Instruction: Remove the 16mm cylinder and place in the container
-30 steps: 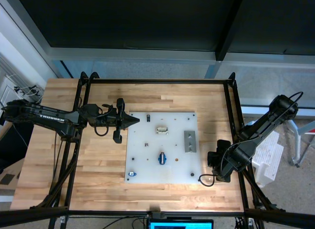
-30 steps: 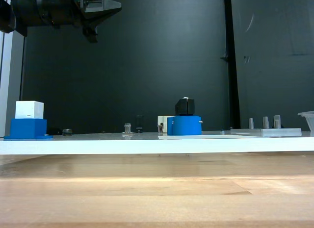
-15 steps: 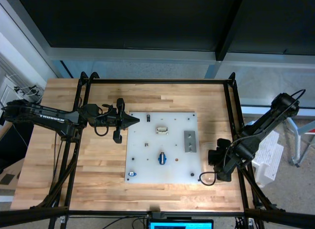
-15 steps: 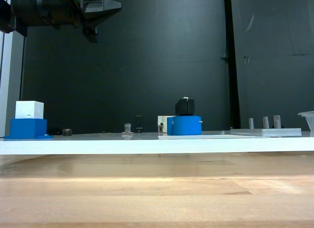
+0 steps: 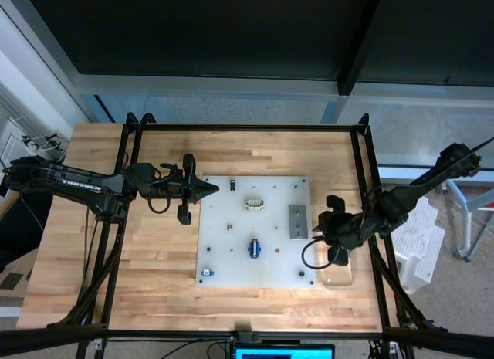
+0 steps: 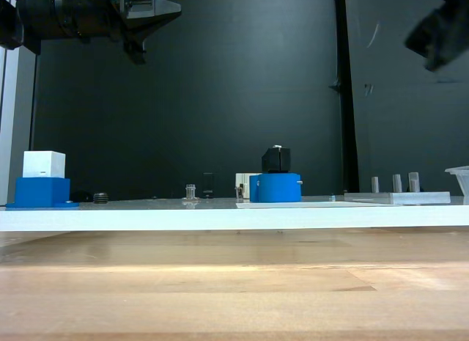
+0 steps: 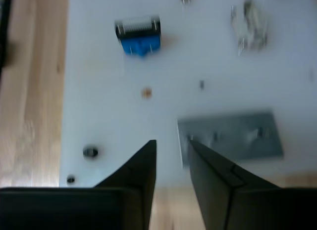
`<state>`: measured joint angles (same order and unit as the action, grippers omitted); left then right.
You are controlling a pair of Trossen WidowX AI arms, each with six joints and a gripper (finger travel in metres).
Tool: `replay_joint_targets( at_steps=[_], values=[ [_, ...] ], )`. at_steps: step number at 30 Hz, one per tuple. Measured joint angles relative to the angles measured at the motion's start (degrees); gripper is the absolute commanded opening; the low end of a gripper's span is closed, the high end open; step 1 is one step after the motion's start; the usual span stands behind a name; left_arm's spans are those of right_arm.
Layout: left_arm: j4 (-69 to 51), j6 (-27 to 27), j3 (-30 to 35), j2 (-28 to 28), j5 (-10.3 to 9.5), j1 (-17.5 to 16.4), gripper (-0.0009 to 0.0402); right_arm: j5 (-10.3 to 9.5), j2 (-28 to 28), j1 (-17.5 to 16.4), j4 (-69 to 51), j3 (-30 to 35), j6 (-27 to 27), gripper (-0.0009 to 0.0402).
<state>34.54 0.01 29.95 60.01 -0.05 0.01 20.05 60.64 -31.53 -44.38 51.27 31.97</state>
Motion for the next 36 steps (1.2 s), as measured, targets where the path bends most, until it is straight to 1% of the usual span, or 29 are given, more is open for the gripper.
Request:
replay_joint_targets(
  at_steps=[3, 4, 6, 8, 11, 12, 13, 15, 16, 17, 18, 20, 23, 25, 29, 31, 35, 36],
  values=[
    [0.0, 0.0, 0.0, 0.0, 0.00, 0.0, 0.0000, -0.33, -0.3, 3.5, 5.2, -0.1, -6.0, 0.0011],
    [0.0, 0.0, 0.0, 0.0, 0.02, 0.0, 0.0000, -0.87, -0.3, 4.6, 7.3, -0.1, -8.5, -0.0004],
    [0.0, 0.0, 0.0, 0.0, 0.00, 0.0, 0.0000, -2.93, -0.3, 6.8, 11.0, -0.1, -12.8, 0.0005],
    [0.0, 0.0, 0.0, 0.0, 0.00, 0.0, 0.0000, -4.46, -0.4, 9.0, 14.8, -0.2, -16.0, 0.0003],
    [0.0, 0.0, 0.0, 0.0, 0.02, 0.0, 0.0000, -4.96, -0.4, 12.2, 20.4, -0.8, -19.6, 0.0001],
    [0.0, 0.0, 0.0, 0.0, 0.02, 0.0, 0.0000, -5.62, -0.3, 13.3, 22.3, -1.2, -20.9, 0.0001],
    [0.0, 0.0, 0.0, 0.0, 0.00, 0.0, 0.0000, -6.60, -0.3, 14.4, 24.2, -1.6, -22.1, -0.0001],
    [0.0, 0.0, 0.0, 0.0, 0.02, 0.0, 0.0000, -9.38, -0.3, 16.9, 29.0, -2.6, -24.0, 0.0000],
    [0.0, 0.0, 0.0, 0.0, 0.00, 0.0, 0.0000, -10.88, -0.3, 18.2, 31.5, -3.3, -24.6, 0.0000],
    [0.0, 0.0, 0.0, 0.0, 0.00, 0.0, 0.0000, -11.96, -0.3, 19.4, 33.9, -4.0, -25.4, 0.0000],
    [0.0, 0.0, 0.0, 0.0, 0.02, 0.0, 0.0000, -12.37, -0.3, 20.5, 36.3, -4.6, -26.0, 0.0000],
    [0.0, 0.0, 0.0, 0.0, 0.02, 0.0, 0.0000, -12.44, -0.2, 22.3, 41.0, -5.8, -27.4, 0.0000],
    [0.0, 0.0, 0.0, 0.0, 0.02, 0.0, 0.0000, -12.48, -0.2, 23.9, 48.7, -7.6, -28.8, 0.0000],
    [0.0, 0.0, 0.0, 0.0, 0.00, 0.0, 0.0000, -12.85, -0.2, 25.0, 53.2, -8.8, -29.3, 0.0000],
    [0.0, 0.0, 0.0, 0.0, 0.02, 0.0, 0.0000, -12.66, -0.2, 27.2, 61.1, -11.2, -30.0, 0.0000],
    [0.0, 0.0, 0.0, 0.0, 0.00, 0.0, 0.0000, -12.92, -0.2, 27.8, 64.1, -12.5, -30.0, 0.0000],
    [0.0, 0.0, 0.0, 0.0, 0.02, 0.0, 0.0000, -16.39, -0.3, 30.4, 67.7, -14.3, -29.7, 0.0000],
    [0.0, 0.0, 0.0, 0.0, 0.02, 0.0, 0.0000, -16.83, -0.3, 31.1, 68.2, -14.5, -29.6, 0.0000]
  ],
)
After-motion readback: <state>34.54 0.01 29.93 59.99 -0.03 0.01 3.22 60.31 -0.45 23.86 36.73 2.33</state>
